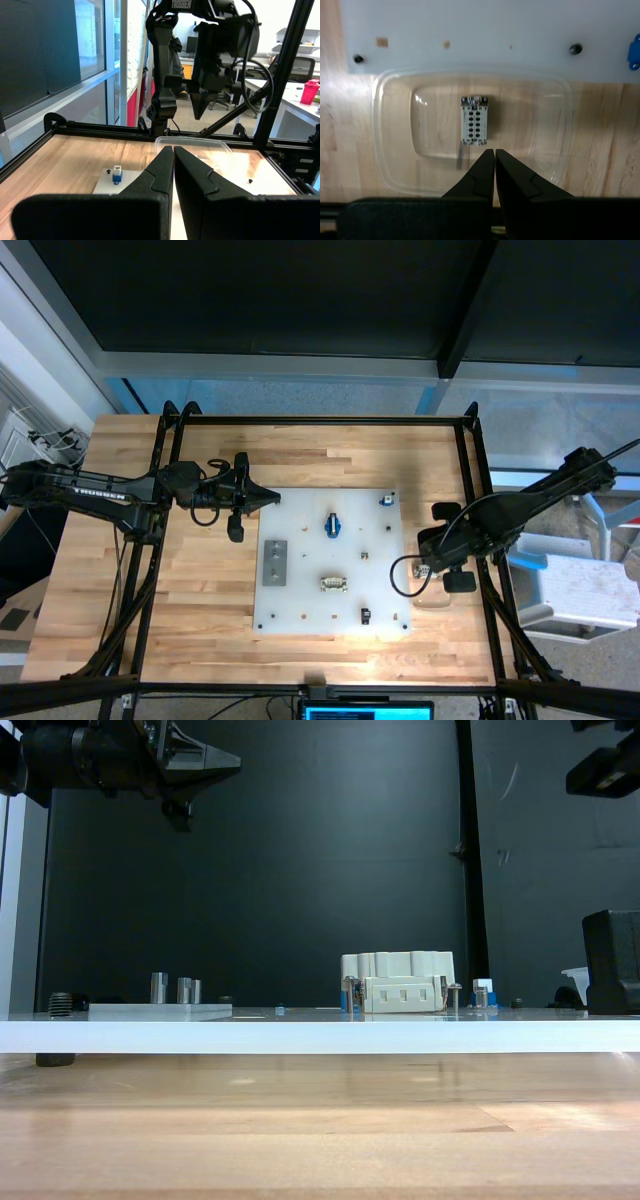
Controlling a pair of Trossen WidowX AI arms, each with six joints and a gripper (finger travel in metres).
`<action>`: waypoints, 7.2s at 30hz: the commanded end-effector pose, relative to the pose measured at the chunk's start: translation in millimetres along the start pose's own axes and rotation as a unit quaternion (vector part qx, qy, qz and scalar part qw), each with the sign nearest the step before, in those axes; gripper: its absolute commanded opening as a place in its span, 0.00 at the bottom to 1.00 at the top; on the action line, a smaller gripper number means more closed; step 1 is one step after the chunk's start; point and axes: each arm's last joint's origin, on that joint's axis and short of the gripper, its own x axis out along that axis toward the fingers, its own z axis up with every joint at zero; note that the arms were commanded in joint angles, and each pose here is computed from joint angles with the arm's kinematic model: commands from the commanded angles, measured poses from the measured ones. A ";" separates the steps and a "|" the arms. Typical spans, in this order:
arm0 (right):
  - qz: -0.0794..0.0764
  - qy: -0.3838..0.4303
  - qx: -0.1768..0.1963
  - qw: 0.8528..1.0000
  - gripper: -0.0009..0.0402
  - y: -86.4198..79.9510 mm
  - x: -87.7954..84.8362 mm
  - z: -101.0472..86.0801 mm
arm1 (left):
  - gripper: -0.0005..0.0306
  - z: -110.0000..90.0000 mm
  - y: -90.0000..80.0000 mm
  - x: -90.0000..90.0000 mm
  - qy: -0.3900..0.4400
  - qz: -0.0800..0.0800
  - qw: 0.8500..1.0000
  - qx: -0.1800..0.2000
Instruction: Pick the HAN10E connector and install in the HAN10E hub
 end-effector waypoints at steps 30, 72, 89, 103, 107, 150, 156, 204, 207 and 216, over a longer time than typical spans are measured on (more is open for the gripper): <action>-0.011 -0.012 -0.026 1.000 0.67 14.7 49.3 5.0 | 0.02 0.0 0.0 0.0 0.000 0.000 1.000 0.000; -0.004 0.019 0.002 1.000 0.69 20.0 127.3 -16.4 | 0.02 -0.1 0.0 0.1 0.000 0.000 1.000 0.000; 0.014 0.011 0.013 1.000 0.47 20.2 137.0 -19.3 | 0.02 0.0 0.0 0.0 0.000 0.000 1.000 0.000; 0.014 0.011 0.012 1.000 0.16 20.1 137.0 -19.4 | 0.02 0.0 0.1 0.0 0.000 0.000 1.000 0.000; 0.024 0.014 0.012 1.000 0.11 20.4 135.2 -19.6 | 0.02 0.0 0.0 0.0 0.000 0.000 1.000 0.000; 0.051 -0.036 0.024 0.998 0.08 27.1 0.9 17.0 | 0.02 -0.1 0.1 0.1 0.000 0.000 1.000 0.000; 0.051 -0.036 0.024 0.998 0.08 27.0 0.9 17.1 | 0.02 0.0 0.0 0.0 0.000 0.000 1.000 0.000; 0.005 -0.017 0.057 0.998 0.08 -31.6 31.3 61.3 | 0.02 0.0 0.1 0.0 0.000 0.000 1.000 0.000; 0.006 -0.012 0.049 0.999 0.08 -38.9 35.9 65.8 | 0.02 0.0 0.0 0.0 0.000 0.000 1.000 0.000; 0.007 -0.019 0.041 0.999 0.08 -64.3 49.0 81.1 | 0.02 0.0 0.0 0.0 0.000 0.000 1.000 0.000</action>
